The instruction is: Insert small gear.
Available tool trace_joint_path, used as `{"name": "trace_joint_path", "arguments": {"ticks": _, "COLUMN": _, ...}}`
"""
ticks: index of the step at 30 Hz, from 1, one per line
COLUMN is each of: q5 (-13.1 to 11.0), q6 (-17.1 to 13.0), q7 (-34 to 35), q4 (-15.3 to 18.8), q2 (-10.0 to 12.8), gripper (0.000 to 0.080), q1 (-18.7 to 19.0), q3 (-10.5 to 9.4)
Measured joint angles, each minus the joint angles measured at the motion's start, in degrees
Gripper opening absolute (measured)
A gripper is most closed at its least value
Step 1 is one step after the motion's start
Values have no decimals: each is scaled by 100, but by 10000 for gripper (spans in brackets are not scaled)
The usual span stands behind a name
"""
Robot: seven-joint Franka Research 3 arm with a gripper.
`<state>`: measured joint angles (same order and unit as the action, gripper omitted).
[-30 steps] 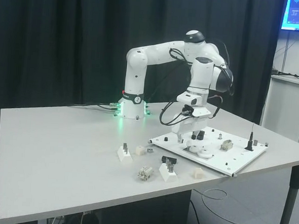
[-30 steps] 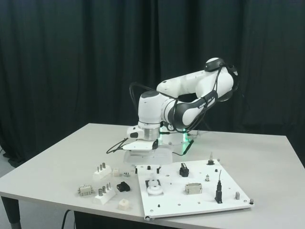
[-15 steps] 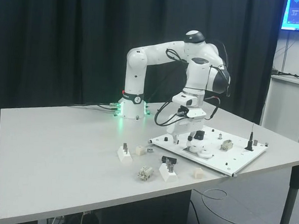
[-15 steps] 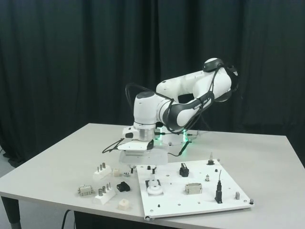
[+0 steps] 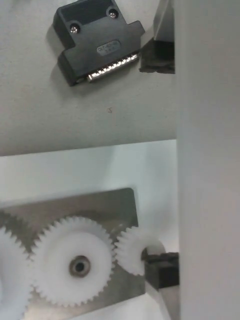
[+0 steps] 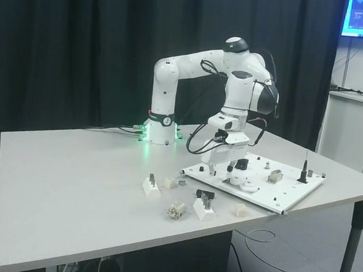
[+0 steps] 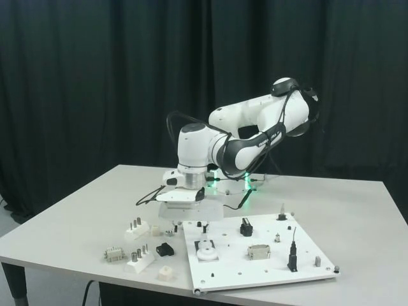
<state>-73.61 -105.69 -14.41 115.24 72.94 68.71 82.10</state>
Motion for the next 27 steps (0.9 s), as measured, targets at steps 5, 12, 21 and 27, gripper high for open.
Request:
{"name": "trace_joint_path", "arguments": {"ticks": 5, "q5": -5, "q6": -18, "q7": 0, "q4": -6, "q2": 0, "gripper": 800, "q1": -10, "q3": -25}}
{"name": "trace_joint_path", "arguments": {"ticks": 12, "q5": -6, "q6": -30, "q7": -9, "q4": -12, "q2": 0, "gripper": 800, "q1": -12, "q3": -28}}
{"name": "trace_joint_path", "arguments": {"ticks": 21, "q5": -6, "q6": -73, "q7": -103, "q4": -31, "q2": 0, "gripper": 800, "q1": -14, "q3": -40}}
{"name": "trace_joint_path", "arguments": {"ticks": 27, "q5": -6, "q6": -80, "q7": -140, "q4": -49, "q2": 0, "gripper": 800, "q1": -15, "q3": -40}}
